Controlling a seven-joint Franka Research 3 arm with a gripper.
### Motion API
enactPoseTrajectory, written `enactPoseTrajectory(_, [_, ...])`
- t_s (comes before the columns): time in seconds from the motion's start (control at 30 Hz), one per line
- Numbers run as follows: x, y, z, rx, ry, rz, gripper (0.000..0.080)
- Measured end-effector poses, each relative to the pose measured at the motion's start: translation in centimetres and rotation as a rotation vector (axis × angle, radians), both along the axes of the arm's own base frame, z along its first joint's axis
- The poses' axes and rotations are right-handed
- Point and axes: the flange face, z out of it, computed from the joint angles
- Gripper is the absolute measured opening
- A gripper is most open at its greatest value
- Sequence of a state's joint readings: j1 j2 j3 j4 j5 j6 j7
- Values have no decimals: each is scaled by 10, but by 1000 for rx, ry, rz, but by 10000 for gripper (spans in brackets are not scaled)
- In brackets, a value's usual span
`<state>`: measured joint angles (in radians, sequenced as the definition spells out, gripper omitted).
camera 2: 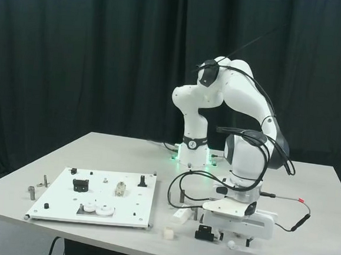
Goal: Remove medium gear.
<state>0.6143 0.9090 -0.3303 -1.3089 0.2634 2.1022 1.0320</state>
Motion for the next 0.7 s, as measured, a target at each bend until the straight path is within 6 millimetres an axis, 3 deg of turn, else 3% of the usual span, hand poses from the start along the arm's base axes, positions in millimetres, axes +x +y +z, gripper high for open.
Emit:
enactPoseTrajectory(0.13, [-1,1,6,-2,13,-4,308])
enactPoseTrajectory(0.17, [-1,1,8,-2,15,-5,763])
enactPoseTrajectory(0.7, [-1,1,29,-8,11,-132,798])
